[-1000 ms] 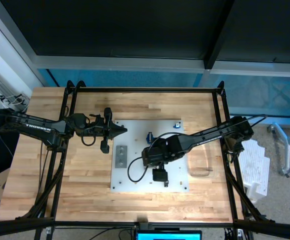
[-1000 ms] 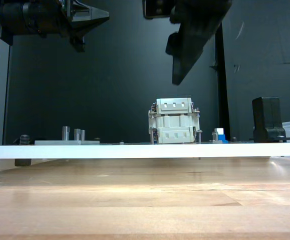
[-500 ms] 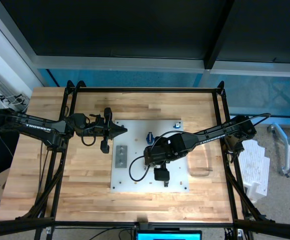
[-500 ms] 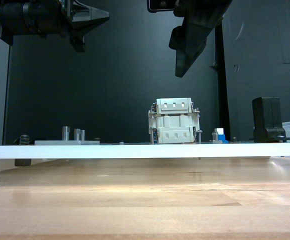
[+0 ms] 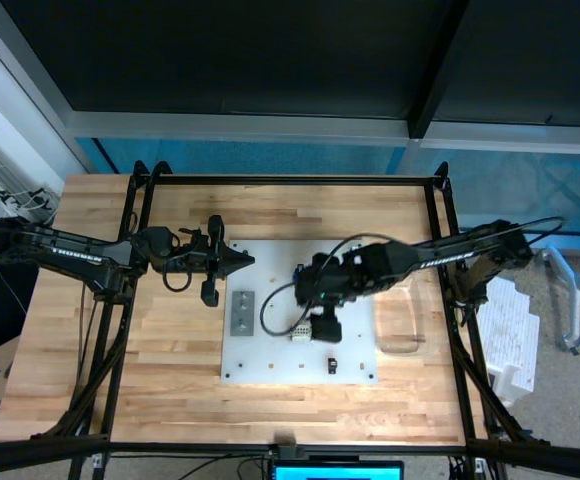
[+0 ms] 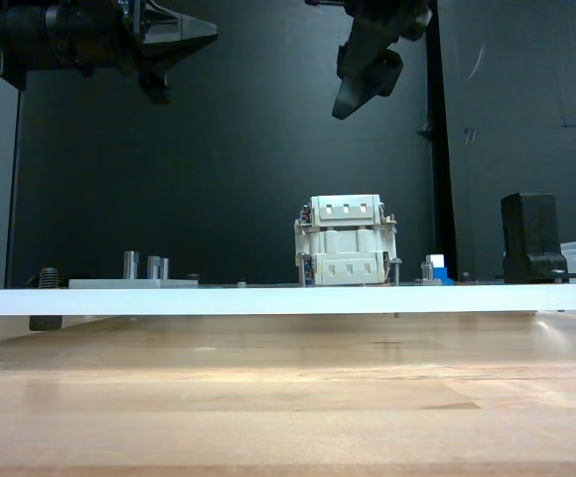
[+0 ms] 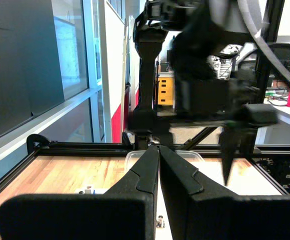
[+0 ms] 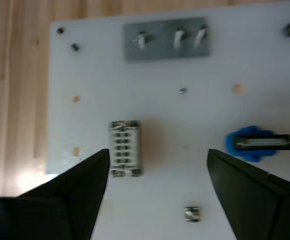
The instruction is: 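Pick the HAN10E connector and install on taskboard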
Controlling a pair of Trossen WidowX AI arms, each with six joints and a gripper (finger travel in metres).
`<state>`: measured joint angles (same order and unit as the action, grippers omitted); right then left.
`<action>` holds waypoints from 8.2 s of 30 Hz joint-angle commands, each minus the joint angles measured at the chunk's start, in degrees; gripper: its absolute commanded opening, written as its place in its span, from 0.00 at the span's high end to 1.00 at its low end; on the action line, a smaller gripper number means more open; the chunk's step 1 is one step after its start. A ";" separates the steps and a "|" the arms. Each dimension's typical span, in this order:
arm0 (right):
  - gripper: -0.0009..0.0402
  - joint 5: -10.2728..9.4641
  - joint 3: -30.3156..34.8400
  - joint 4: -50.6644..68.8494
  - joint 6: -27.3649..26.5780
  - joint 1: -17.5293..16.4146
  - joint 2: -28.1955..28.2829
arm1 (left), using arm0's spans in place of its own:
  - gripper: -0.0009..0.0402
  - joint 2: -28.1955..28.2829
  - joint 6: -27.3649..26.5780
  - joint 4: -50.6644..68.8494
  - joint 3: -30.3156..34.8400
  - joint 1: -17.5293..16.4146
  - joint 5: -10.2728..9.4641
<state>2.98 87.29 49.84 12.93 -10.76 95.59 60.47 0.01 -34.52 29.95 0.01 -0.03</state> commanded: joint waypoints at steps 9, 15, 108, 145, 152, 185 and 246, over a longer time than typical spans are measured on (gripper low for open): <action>0.72 -0.22 -12.72 -9.14 -6.36 6.45 -13.20 | 0.98 0.00 0.00 0.00 0.00 0.00 0.02; 0.90 -3.89 -20.00 -14.80 -7.69 9.14 -19.93 | 0.98 0.00 0.00 0.00 0.00 0.00 0.02; 0.98 -5.57 -52.28 -74.18 -7.37 12.98 -35.98 | 0.98 0.02 0.00 0.00 0.00 0.00 0.02; 0.98 -3.43 -52.28 -74.14 -6.14 13.00 -35.98 | 0.98 0.02 0.00 0.00 0.00 0.00 0.02; 0.98 -3.43 -52.28 -74.12 -6.16 13.00 -35.98 | 0.98 0.02 0.00 0.00 0.00 0.00 0.02; 0.98 -3.45 -52.28 -73.05 -6.12 13.00 -35.98 | 0.98 0.02 0.00 0.00 0.00 0.00 0.02; 0.98 -3.45 -52.28 -72.94 -6.12 13.03 -35.98 | 0.98 0.02 0.00 0.00 0.00 0.00 0.02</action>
<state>-0.49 35.00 -23.09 6.79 2.26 59.61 60.49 -0.01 -34.52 29.95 0.01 -0.01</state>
